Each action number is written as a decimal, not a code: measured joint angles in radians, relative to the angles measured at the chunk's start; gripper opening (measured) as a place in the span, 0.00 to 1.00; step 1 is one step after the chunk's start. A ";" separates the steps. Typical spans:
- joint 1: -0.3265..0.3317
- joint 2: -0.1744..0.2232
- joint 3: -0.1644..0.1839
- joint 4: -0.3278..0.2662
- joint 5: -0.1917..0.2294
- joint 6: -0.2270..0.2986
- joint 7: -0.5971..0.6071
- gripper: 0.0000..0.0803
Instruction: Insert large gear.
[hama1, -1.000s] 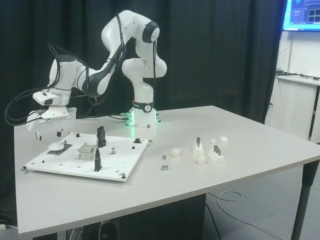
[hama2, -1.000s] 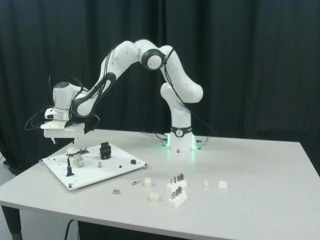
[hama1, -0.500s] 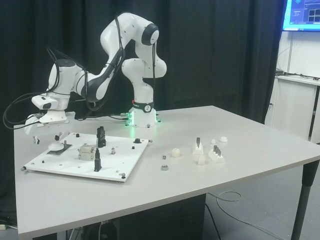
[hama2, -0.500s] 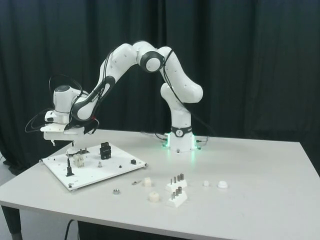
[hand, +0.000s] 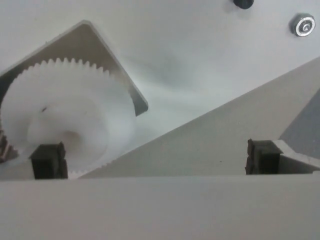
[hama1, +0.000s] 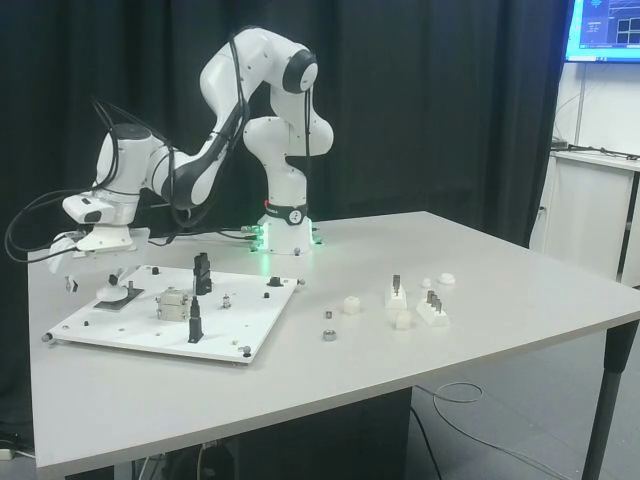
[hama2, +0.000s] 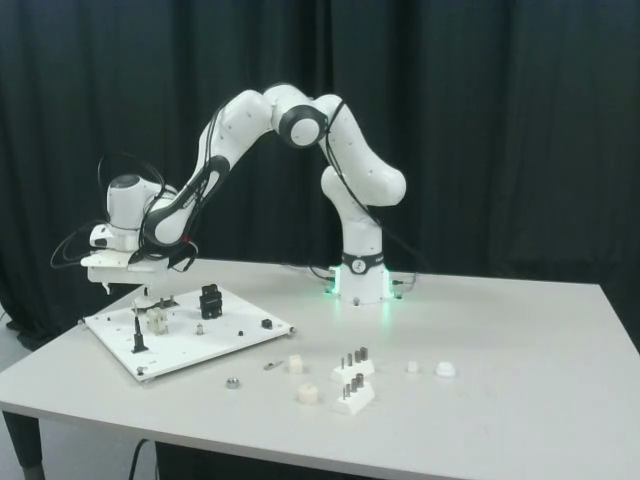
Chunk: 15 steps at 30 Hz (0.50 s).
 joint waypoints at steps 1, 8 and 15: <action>0.000 0.001 0.000 0.000 0.000 0.001 0.000 1.00; -0.004 0.004 0.002 0.003 0.000 0.003 0.000 1.00; -0.012 0.004 0.009 0.007 0.002 0.006 0.000 1.00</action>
